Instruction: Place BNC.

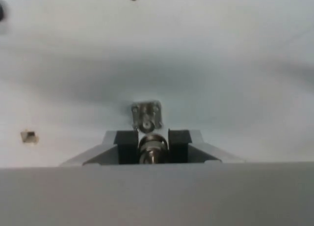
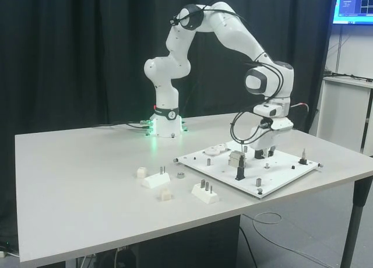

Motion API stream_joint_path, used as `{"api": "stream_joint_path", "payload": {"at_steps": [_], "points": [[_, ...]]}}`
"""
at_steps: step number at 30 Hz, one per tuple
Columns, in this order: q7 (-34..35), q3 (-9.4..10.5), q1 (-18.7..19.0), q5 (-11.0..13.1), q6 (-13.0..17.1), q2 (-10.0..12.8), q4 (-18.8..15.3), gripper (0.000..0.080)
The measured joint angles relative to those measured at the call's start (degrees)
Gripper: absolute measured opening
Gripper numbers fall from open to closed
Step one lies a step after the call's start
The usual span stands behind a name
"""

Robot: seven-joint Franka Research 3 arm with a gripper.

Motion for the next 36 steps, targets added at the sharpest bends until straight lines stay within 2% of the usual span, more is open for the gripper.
{"api": "stream_joint_path", "payload": {"at_steps": [12,36], "points": [[2.3,-1.06,0.0,0.0,-2.0,-2.8,0.0,0.0125],[5.7,-1.65,0.0,-0.1,-1.6,-3.0,0.3,0.0125]]}}
